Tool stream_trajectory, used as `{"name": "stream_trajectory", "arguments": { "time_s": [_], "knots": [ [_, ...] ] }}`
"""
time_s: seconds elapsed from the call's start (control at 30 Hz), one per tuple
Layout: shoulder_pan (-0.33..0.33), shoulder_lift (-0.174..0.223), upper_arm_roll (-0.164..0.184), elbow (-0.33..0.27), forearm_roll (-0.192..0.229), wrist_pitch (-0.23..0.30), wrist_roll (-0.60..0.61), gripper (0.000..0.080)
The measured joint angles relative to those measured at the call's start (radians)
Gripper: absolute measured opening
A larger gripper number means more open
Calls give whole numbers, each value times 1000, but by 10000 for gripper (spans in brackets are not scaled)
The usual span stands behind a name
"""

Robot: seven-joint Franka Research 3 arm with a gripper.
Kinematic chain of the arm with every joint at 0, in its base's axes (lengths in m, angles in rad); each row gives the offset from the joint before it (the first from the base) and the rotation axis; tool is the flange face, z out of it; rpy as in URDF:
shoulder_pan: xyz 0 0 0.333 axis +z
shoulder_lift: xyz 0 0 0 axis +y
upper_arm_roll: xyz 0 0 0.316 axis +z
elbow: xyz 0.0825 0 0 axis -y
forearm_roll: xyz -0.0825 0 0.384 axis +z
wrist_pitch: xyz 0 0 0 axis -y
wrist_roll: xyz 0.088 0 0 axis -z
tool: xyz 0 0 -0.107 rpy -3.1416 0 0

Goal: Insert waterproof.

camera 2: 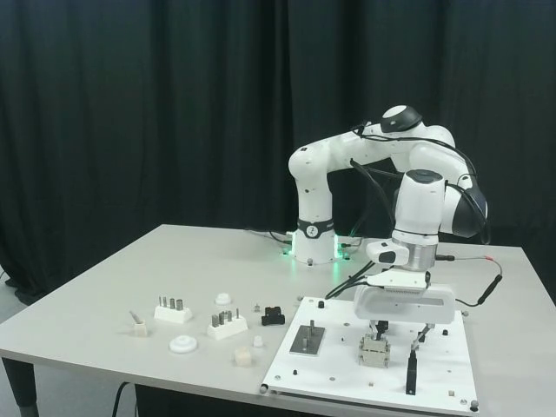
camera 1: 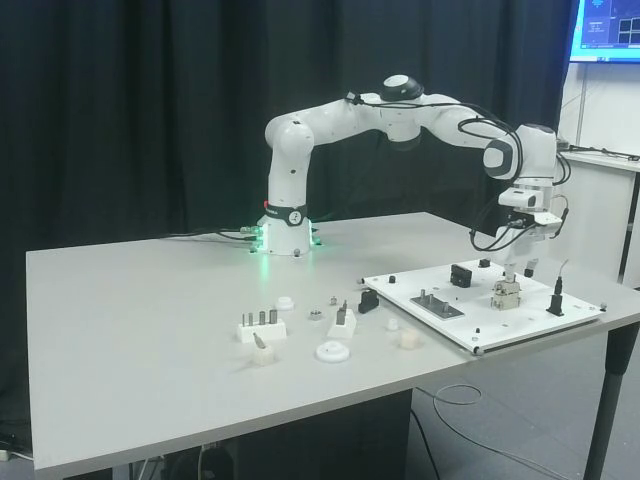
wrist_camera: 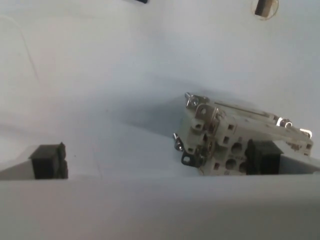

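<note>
Table: I see a grey table [camera 1: 150, 300] carrying everything.
Arm base: bolted near its far edge, lit green [camera 1: 285, 240].
Board: a white board [camera 1: 520, 320] lies flat near one end.
Loose parts: small white blocks [camera 1: 262, 325], a white disc [camera 1: 332, 351] and a black piece [camera 1: 369, 299] sit beside the board.

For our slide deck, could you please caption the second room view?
White arm's gripper poised directly above a connector block on the white board.
</note>
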Motion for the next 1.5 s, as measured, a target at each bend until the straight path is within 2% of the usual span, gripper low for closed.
{"name": "stream_trajectory", "arguments": {
  "time_s": [1.5],
  "knots": [
    [-4, -3, 6, 1, 0, 2, 27, 800]
  ]
}}
